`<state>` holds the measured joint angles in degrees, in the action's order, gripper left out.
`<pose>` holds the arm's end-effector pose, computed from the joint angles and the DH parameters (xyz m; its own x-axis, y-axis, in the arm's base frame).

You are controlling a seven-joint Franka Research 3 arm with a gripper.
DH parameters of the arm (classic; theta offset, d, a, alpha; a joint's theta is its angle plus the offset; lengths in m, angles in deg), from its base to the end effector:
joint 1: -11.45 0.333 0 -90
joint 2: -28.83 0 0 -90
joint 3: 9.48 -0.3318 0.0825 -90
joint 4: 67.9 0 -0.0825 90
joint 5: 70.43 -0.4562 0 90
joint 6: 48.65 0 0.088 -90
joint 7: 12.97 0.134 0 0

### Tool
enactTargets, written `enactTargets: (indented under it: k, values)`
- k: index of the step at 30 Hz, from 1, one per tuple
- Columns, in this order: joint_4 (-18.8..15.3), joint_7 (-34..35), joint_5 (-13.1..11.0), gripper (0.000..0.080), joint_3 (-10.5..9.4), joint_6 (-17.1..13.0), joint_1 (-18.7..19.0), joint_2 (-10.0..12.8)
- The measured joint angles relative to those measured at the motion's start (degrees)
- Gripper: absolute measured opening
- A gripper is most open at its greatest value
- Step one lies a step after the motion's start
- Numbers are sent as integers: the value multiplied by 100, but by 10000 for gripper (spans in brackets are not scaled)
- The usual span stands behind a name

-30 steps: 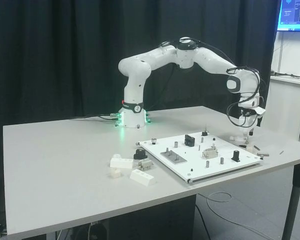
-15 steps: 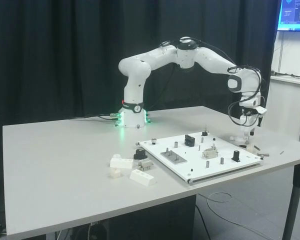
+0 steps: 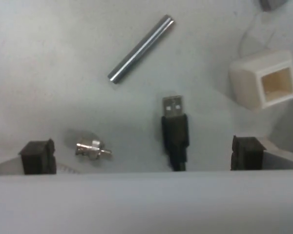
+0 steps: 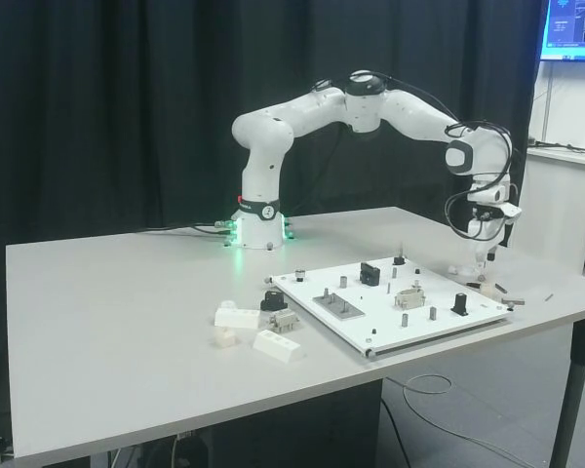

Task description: Remove square peg 1.

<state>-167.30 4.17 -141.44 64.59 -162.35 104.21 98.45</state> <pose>0.6073 0.3924 0.1857 0.9477 -0.3044 0.0956 -0.3039 -0.9525 -0.0209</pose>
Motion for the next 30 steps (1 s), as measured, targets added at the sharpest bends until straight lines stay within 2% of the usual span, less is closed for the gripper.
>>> enactTargets:
  k: [10, 18, 24, 30]
  values:
    - [5, -10, 193, 800, 121, 110, -114, -17]
    - [-53, 70, 449, 800, 276, 347, -264, -17]
    - [-253, 189, 597, 800, 458, 607, -357, -18]
    - [-594, 168, 753, 800, 643, 775, -411, -19]
